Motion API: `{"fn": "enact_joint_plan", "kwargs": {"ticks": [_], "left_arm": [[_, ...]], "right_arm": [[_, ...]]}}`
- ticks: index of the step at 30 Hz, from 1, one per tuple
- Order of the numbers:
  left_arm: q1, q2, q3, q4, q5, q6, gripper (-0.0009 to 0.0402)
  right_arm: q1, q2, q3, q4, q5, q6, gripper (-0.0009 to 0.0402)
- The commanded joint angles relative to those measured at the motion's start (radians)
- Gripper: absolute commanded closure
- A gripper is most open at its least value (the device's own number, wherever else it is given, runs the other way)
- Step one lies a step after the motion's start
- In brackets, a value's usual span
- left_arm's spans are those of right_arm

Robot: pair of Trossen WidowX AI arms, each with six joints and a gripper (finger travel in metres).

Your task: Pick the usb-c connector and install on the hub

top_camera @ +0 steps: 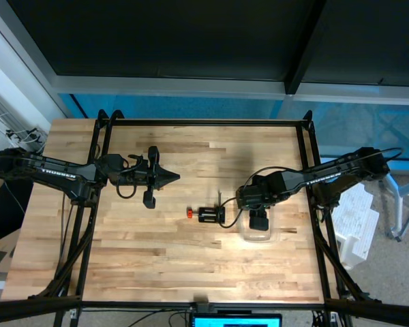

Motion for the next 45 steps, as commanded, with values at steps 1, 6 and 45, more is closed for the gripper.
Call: {"fn": "enact_joint_plan", "kwargs": {"ticks": [1, 6, 45], "left_arm": [[0.000, 0.000, 0.000, 0.000, 0.000, 0.000, 0.0393], [0.000, 0.000, 0.000, 0.000, 0.000, 0.000, 0.0393], [0.000, 0.000, 0.000, 0.000, 0.000, 0.000, 0.0393]], "right_arm": [[0.006, -0.019, -0.006, -0.003, 0.000, 0.008, 0.0208], [0.016, -0.040, -0.010, -0.032, 0.001, 0.011, 0.0208], [0.106, -0.099, -0.204, 0.119, 0.011, 0.128, 0.0208]]}}
